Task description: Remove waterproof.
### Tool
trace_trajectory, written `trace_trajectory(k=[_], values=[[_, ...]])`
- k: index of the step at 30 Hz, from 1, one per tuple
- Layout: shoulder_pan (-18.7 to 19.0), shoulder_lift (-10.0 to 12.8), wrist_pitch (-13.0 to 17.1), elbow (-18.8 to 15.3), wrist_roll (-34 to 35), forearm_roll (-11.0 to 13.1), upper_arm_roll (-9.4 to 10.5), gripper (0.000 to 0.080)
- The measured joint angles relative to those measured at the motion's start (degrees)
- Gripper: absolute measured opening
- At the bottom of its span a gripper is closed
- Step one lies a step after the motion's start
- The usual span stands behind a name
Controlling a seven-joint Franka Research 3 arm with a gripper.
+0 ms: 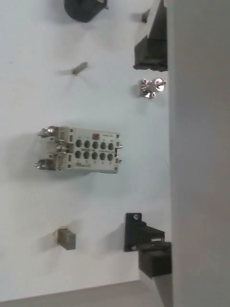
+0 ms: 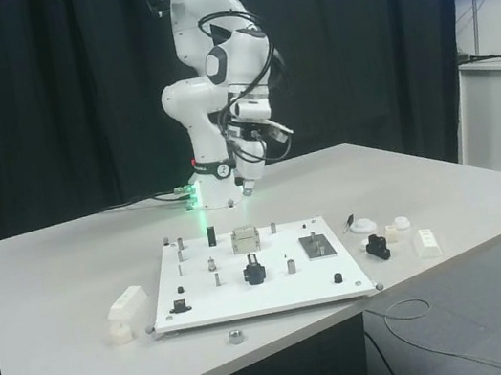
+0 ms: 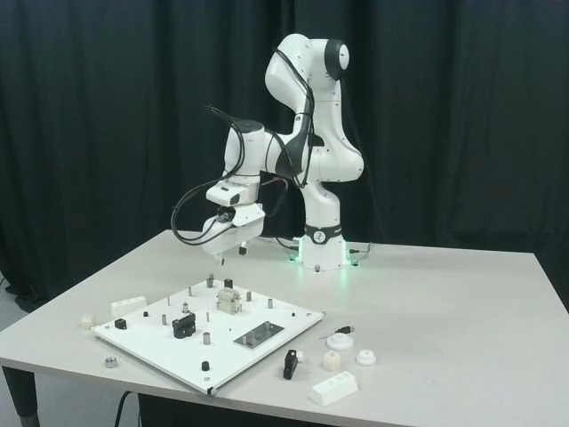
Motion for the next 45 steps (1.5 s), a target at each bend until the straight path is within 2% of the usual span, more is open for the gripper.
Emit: trace_trajectory(k=[11,23,37,45], values=[[-0.33,0.34,0.0,0.0,-3.62,4.7,-2.33,0.08],[-0.36,1.53,0.25,-0.12,-5.95,9.21,-3.45,0.08],[-0.36,5.05,5.3,-0.36,-7.16,12.68,-3.64,0.08],[-0.39,7.2,7.71,-0.38,-8.78,13.29,-4.2,0.08]])
